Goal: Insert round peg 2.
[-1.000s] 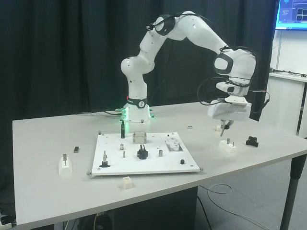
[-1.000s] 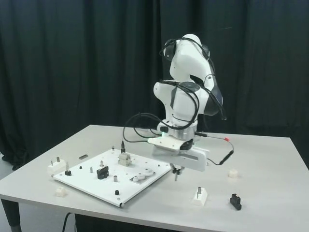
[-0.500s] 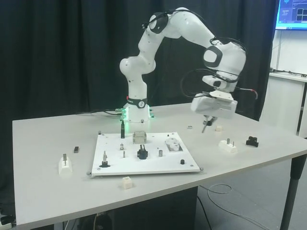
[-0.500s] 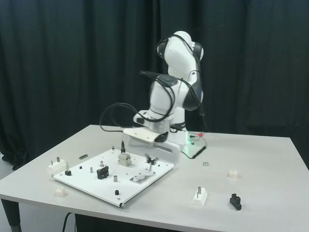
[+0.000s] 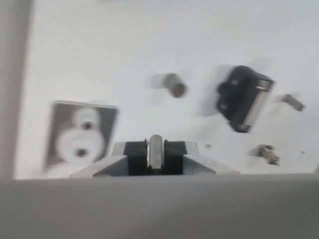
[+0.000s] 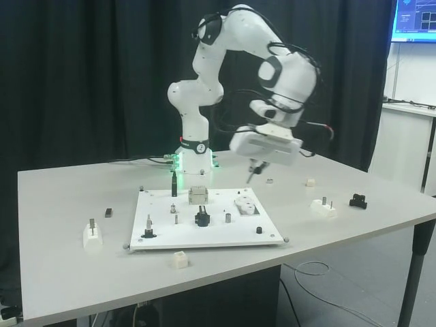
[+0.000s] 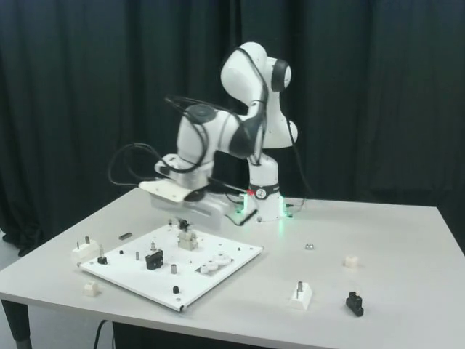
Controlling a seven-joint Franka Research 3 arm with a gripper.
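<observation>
The round peg [image 5: 155,152] was a short, slim cylinder of grey metal with a smooth, faintly shiny side, standing lengthwise between the two black pads [image 5: 135,155] of the tool [image 5: 155,158]. The tool was closed down to the peg's width and clamped it from both sides, so the peg sat dead centre in the grip, its free end poking out past the pads towards the flat white assembly board [image 6: 204,231].

Only the wrist view showed that grip. It also showed what lay under the peg: a grey recessed plate with two white round gears [image 5: 82,137], a loose short grey pin [image 5: 174,84], and a black block connector [image 5: 243,98], all on the board.

The room views showed none of that detail but placed the whole scene. In the first room view the white arm [image 6: 272,68] reached out from its base, with the tool [image 6: 253,173] hanging in the air over the board's far edge, well clear of its surface. The second room view showed the tool [image 7: 182,217] above the board [image 7: 218,280] near a small grey block [image 7: 187,240]. Both showed the board resting on the grey bench [image 6: 61,197], with a small white holder block [image 6: 323,207] standing apart from it.
</observation>
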